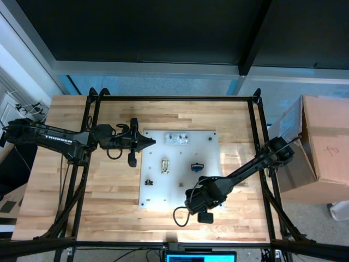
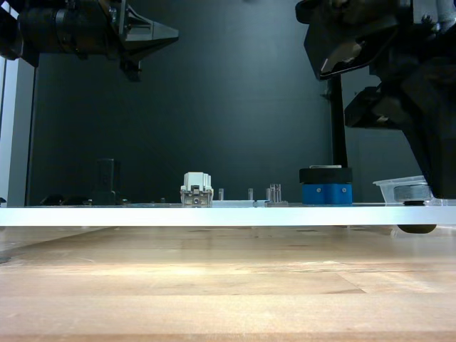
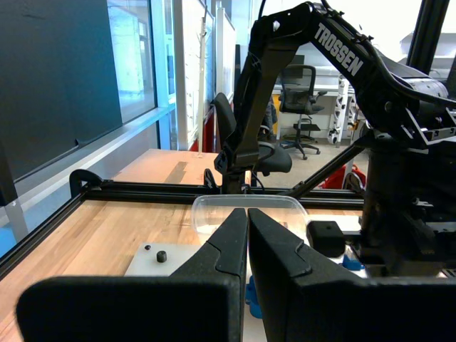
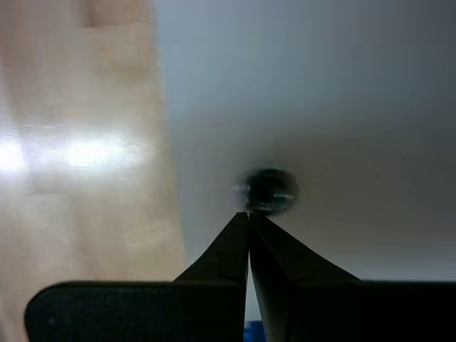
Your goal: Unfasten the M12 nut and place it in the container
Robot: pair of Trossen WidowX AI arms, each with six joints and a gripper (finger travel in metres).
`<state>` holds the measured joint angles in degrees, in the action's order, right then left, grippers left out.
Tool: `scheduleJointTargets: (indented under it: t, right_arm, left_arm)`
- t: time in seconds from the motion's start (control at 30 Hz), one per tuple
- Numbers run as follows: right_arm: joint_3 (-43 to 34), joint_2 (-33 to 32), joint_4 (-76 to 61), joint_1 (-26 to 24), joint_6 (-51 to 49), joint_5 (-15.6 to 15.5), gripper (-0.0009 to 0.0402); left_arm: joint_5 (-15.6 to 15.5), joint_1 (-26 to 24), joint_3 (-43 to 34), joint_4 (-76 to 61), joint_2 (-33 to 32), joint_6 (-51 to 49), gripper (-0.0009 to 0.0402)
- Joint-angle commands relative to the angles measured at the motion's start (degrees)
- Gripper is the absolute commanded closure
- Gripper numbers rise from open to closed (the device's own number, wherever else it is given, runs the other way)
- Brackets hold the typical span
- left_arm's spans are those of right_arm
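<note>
Right gripper [image 4: 248,214] was pinched closed on nothing at the board's [image 1: 163,188] near right edge, tips just short of the M12 nut [image 4: 265,192] sitting on its stud [image 4: 269,188]. Left gripper [image 1: 151,142], closed and empty too, hovered above the far left corner.

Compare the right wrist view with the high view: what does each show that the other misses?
Right wrist view only: a blurred dark round shape on the white board, just past the tips of the shut right gripper; whether it is the M12 nut on its stud, I cannot tell. High view only: the left gripper, fingers together, over the board's far left edge, plus the white connector and the cardboard box. Both: the white board, the wooden table, and the right gripper down at the board's near right part.
</note>
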<state>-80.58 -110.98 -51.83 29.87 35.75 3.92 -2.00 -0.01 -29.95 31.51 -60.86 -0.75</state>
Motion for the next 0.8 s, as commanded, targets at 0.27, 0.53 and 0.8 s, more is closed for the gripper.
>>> scheduleJointTargets:
  t: [0.27, 0.53, 0.8]
  right_arm:
    - [-0.3, 2.8, -4.4, 0.0, 5.4, 4.1, 0.0393]
    - [-2.2, 3.7, -2.3, 0.1, 4.2, -5.7, 0.0393]
    - [-2.0, 1.6, -0.3, 0.4, 2.2, -6.6, 0.0393]
  left_arm:
    - [0.0, 0.0, 0.0, 0.0, 0.0, 0.0, 0.0393]
    - [0.0, 0.0, 0.0, 0.1, 0.0, 0.0, 0.0393]
    - [0.0, 0.0, 0.0, 0.1, 0.0, 0.0, 0.0393]
